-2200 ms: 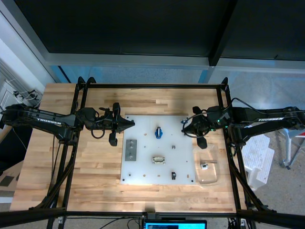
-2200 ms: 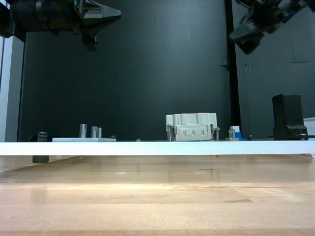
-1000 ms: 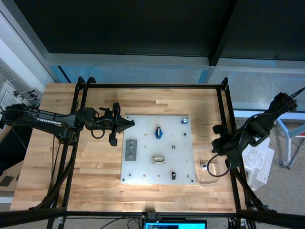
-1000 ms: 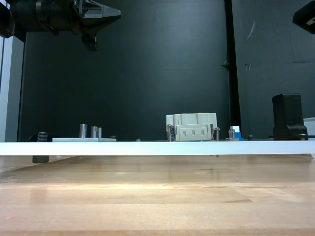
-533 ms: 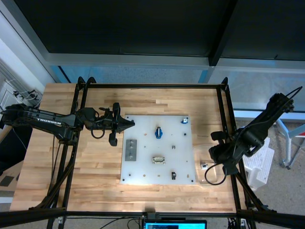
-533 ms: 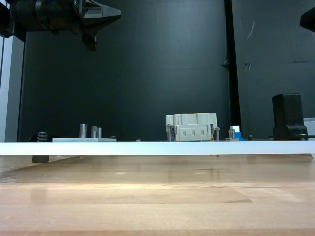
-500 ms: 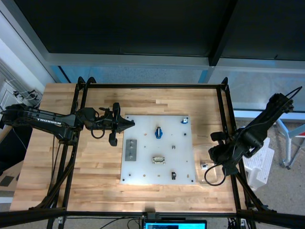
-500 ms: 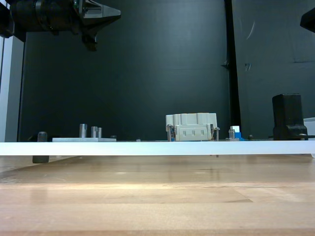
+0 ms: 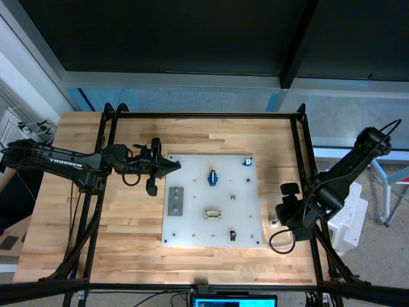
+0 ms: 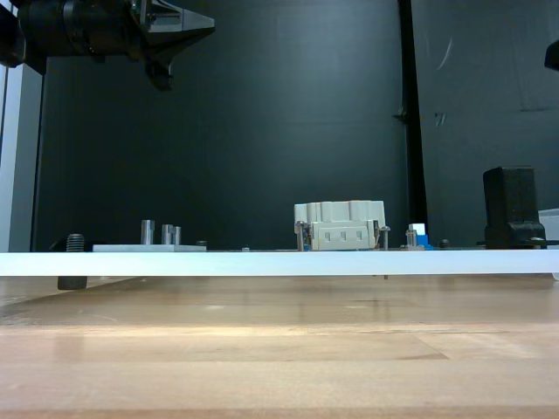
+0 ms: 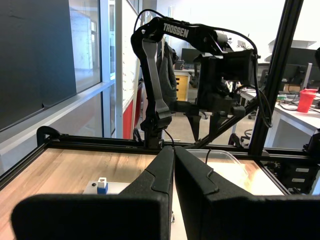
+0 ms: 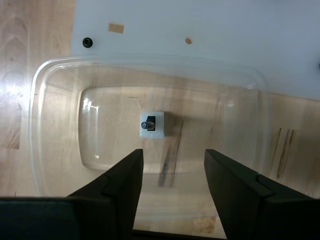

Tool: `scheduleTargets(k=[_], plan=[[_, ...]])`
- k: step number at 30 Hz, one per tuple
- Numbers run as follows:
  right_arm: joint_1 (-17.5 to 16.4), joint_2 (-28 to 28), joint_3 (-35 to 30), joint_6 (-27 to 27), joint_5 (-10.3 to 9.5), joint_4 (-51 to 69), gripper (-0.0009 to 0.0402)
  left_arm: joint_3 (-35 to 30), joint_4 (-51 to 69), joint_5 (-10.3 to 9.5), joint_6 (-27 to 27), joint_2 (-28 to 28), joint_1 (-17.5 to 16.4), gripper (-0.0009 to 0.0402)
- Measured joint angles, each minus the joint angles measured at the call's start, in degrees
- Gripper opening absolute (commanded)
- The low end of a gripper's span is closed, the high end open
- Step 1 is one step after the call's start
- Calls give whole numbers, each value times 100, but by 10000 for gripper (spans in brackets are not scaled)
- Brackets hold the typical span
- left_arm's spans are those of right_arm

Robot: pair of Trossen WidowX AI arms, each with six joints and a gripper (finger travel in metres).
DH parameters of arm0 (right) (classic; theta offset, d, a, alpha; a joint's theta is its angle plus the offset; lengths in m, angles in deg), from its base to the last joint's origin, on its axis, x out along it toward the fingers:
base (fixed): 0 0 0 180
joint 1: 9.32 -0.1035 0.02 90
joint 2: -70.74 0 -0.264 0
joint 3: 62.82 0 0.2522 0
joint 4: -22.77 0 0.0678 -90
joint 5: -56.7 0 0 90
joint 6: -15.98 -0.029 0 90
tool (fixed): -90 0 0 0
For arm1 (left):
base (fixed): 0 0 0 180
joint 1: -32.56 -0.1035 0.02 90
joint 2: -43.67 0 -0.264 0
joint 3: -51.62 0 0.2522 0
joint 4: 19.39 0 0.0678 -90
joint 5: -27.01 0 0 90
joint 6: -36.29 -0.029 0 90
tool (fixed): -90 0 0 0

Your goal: Pick the USB connector and install on taskboard

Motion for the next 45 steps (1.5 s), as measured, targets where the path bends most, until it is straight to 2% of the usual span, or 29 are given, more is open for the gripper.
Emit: scheduleTargets(k=[8, 33, 38, 45], plan=[[-33, 332, 205, -24, 9, -369, 189, 0, -2, -2, 2, -2, 0, 0], [-35, 625, 1231, -111, 20, -1735, 188, 0, -2, 0, 2, -2, 0, 0], [-35, 682, 1298, -85, 144, -1843, 187, -2, 0, -2, 2, 0, 0, 0], [-35, 684, 1335, -17, 192, -1902, 187, 0, 0, -2, 2, -2, 0, 0]])
